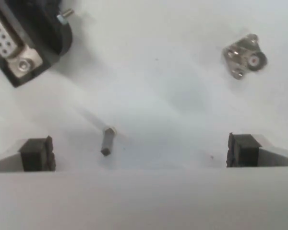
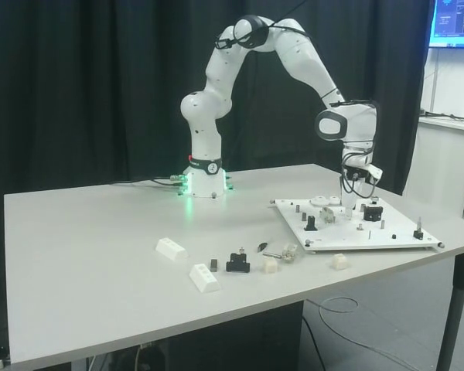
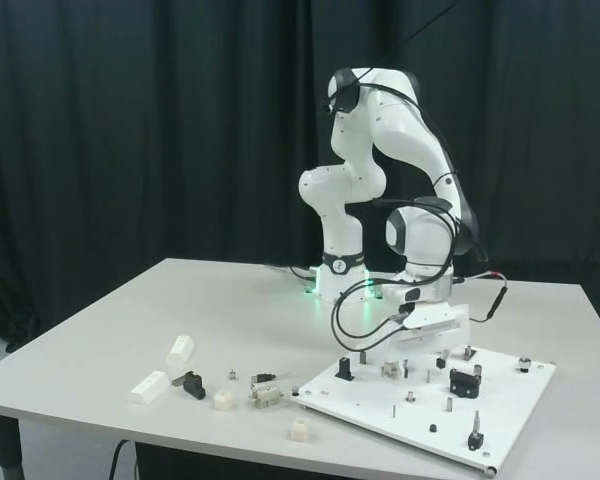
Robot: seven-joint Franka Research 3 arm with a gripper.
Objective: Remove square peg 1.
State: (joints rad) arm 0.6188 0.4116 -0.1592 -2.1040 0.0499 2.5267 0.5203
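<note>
**Gripper Above Board, Jaws Apart**

While the arm [image 2: 294, 58] reaches over the white board [image 2: 402, 241], the gripper [image 1: 139, 152] hangs above it with jaws spread wide and nothing between them. In the wrist view, a small grey peg [image 1: 107, 140] stands on the board between the fingers [image 1: 37, 154], nearer one of them; whether it is square peg 1 cannot be told. A black multi-pin connector [image 1: 17, 40] sits at 10 o'clock from the peg, and a small metal socket [image 1: 245, 56] at 2 o'clock. White blocks [image 2: 172, 248] lie on the grey table [image 2: 77, 255], well apart from the board.
</note>
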